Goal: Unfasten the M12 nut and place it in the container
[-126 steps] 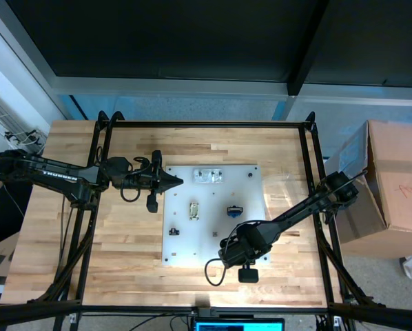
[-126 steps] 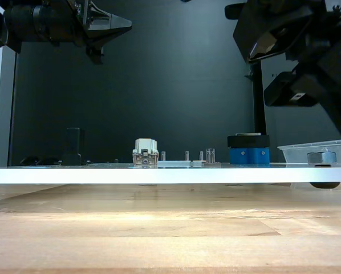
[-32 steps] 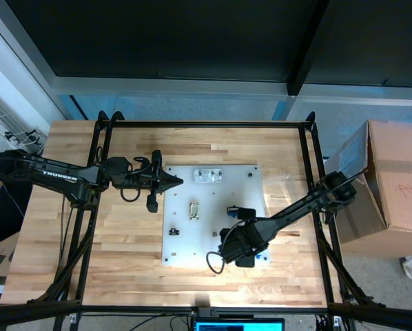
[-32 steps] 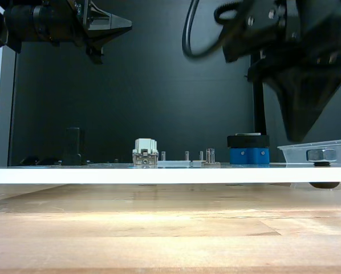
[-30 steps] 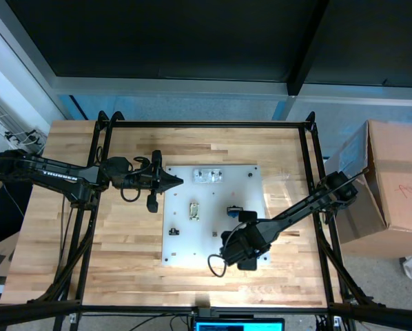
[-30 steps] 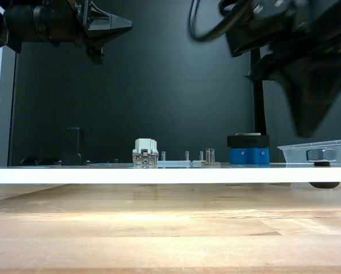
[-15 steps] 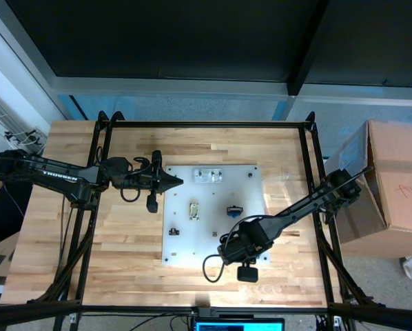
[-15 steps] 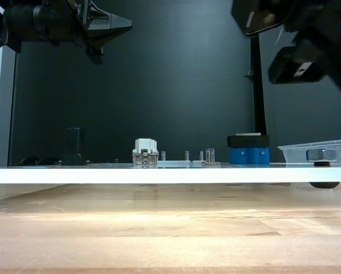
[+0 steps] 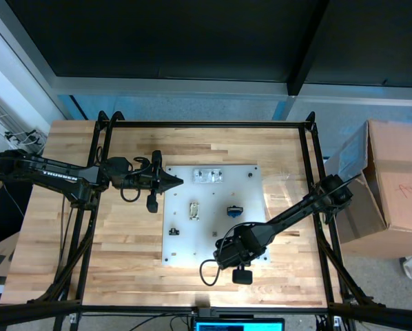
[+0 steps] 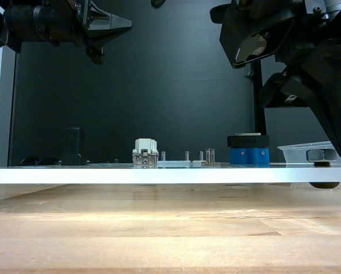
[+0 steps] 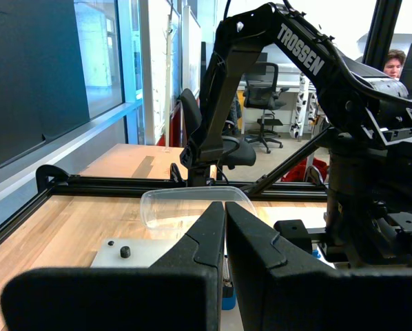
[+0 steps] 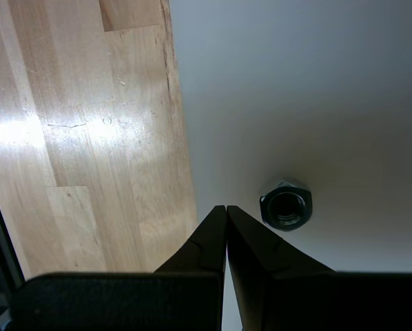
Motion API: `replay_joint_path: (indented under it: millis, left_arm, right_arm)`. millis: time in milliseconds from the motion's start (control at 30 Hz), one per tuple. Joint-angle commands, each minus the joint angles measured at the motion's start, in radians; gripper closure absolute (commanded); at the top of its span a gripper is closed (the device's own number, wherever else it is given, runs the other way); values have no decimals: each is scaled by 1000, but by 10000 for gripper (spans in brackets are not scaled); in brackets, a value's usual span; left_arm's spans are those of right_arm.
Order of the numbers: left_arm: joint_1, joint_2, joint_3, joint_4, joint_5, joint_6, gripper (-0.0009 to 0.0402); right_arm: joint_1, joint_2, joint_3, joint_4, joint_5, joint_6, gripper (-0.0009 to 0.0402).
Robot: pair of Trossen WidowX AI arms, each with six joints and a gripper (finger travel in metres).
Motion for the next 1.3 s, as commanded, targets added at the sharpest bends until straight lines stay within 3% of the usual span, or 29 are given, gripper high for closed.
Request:
replay_joint_path:
  millis: [33,167,600,633,767,833,967,1300]
  left_arm:
    - [0,0,0,0,0,0,393]
    - [0,0,0,0,0,0,393]
    - [0,0,0,0,0,0,393]
    - [0,0,0,0,0,0,393]
    - [0,0,0,0,0,0,393]
    - [0,0,0,0,0,0,393]
    - [0,0,0,0,0,0,393]
    - [0,0,0,4,0,0,393]
  right_arm:
    - [-1,-1,-3,-8,2,0,393]
    - [-2,-3,-3,-30,34,2,393]
    - [-3,-5,-3,-35,44,-6,394]
    - [-3,-10,-3,-48,80,-8,394]
    - [-1,-43,5,-158,341,16,394]
    - [2,-58,11,-183,393,30,393]
    - [2,-81,16,-185,335,29,393]
    - [2,-94,44,-149,12,5,393]
